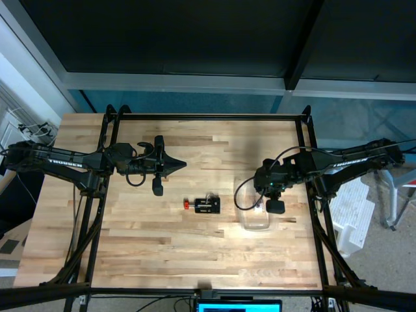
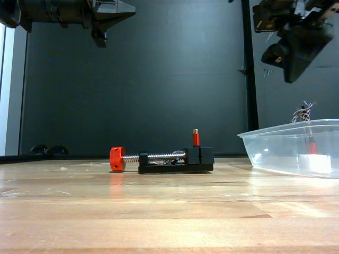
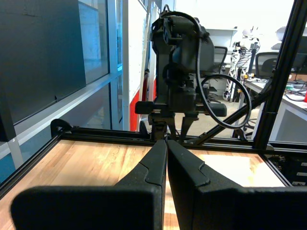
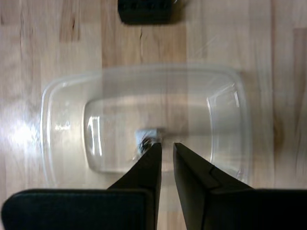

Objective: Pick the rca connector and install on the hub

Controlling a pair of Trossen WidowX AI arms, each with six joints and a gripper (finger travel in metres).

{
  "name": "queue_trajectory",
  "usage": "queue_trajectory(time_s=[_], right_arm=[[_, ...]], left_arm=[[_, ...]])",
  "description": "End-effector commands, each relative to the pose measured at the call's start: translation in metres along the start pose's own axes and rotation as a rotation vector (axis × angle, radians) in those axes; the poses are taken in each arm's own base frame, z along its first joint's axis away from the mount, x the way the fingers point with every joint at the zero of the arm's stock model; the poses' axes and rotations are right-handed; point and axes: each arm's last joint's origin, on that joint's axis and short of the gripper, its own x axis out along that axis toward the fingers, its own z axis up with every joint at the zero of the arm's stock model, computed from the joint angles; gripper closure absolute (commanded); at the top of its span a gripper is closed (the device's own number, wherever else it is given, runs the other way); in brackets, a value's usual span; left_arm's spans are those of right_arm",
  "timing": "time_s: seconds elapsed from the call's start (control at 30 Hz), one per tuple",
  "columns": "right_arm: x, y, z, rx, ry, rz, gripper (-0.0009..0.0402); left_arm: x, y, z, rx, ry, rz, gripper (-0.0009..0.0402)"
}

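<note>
In the clear tray [image 4: 48, 120] on the desk [image 1: 162, 260], beside the white square piece [image 4: 147, 133]: the rca connector [image 4: 142, 145]. Just above it, the right gripper [image 4: 166, 144], narrowly spread, pinching nothing. Left of the tray, apart from it, the hub [image 1: 207, 206]. High at the left, the left gripper [image 3: 166, 140], pressed together

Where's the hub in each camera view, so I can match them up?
High view: the hub lies on the table, left of the clear tray.
Low view: hub at centre, left of the tray.
Left wrist view: not in it; the left gripper, shut, hangs over the table's left part.
Right wrist view: hub beyond the tray, over which the right gripper hovers, slightly open.
Shared landmark: the tray.
</note>
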Motion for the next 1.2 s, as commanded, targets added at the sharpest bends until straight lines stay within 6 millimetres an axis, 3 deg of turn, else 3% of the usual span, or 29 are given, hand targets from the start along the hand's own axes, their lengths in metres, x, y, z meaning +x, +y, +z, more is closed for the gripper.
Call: queue_trajectory(time_s=[0.03, 0.6, 1.2], right_arm=[[0.0, 0.005, -0.002, -0.003, 0.006, -0.015, 0.0341], [0.008, 0.015, -0.013, -0.007, 0.047, -0.028, 0.0242], [0.039, 0.021, -0.011, -0.009, 0.15, -0.056, 0.0235]], left_arm=[[0.0, 0.0, 0.0, 0.0, -0.001, 0.0, 0.0393], [0.0, 0.0, 0.0, 0.0, 0.0, 0.0, 0.0393], [0.0, 0.0, 0.0, 0.0, 0.0, 0.0, 0.0393]])
